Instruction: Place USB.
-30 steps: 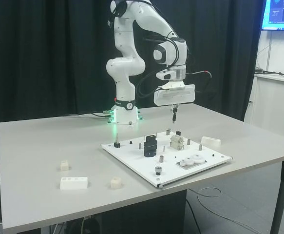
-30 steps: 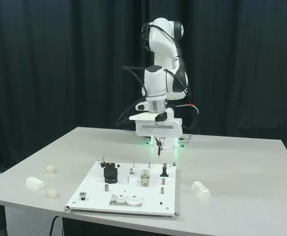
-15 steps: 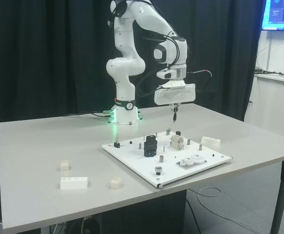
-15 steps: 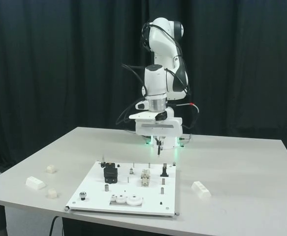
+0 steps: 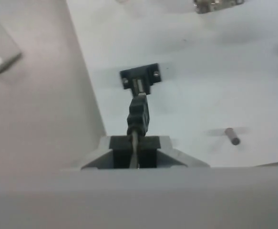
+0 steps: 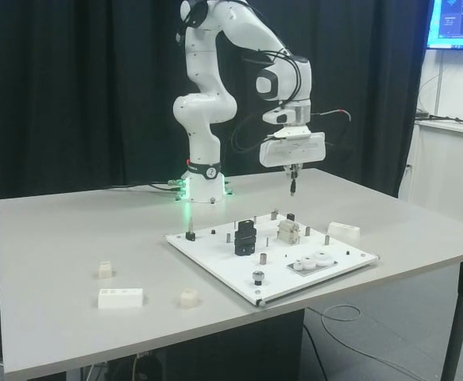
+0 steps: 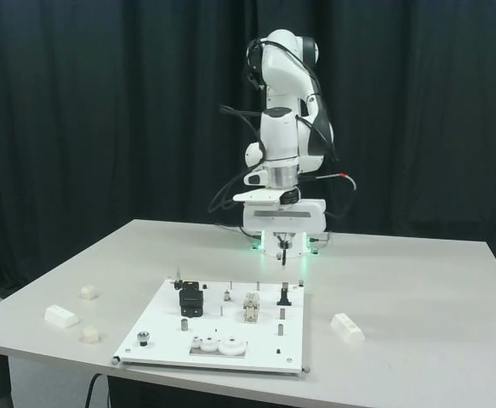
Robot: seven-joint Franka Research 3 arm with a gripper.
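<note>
The grey counter (image 6: 72, 238) carries a white board (image 6: 215, 242). Above its black socket (image 5: 140, 76) hangs the end effector (image 5: 135, 151), pinching the USB plug (image 5: 139, 116): light, stiff, probably slippery, best held by its flat sides.

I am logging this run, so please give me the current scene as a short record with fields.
arm: white Franka, raised over the far edge of the board
gripper: shut on USB plug, held above the board
USB plug: black, hanging from the fingers, not yet inserted
socket: black mount on the board, right under the plug's tip in the wrist view
board: white, carries small fixtures and white gears
table: grey, loose white blocks beside the board
</note>
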